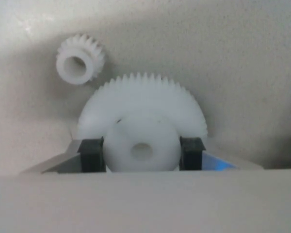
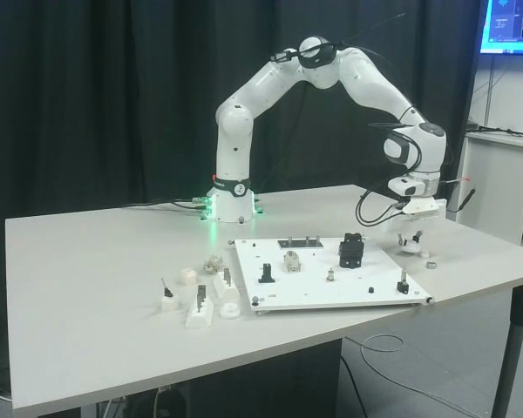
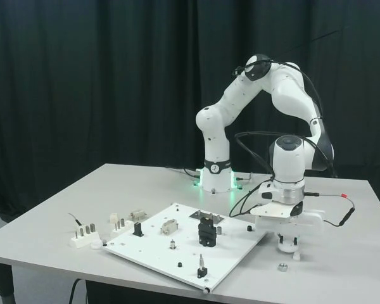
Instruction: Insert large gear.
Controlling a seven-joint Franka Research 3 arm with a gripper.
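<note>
Wrist view: the gripper (image 1: 141, 154) grasps the large gear (image 1: 141, 124) by its hub, one black finger (image 1: 92, 154) on each side. A small gear (image 1: 80, 59) lies on the grey table (image 1: 223, 58) just beyond it, apart from it.

First room view: the white arm (image 2: 331, 74) reaches over the table beside the white board (image 2: 322, 274), and the gear hangs in the gripper just above the tabletop.

Second room view: the gripper sits low over the table, off the board's edge, with a small ring (image 3: 282, 266) lying near it.

the claw (image 1: 141, 154) hides the lower half of the large gear (image 1: 141, 104).
</note>
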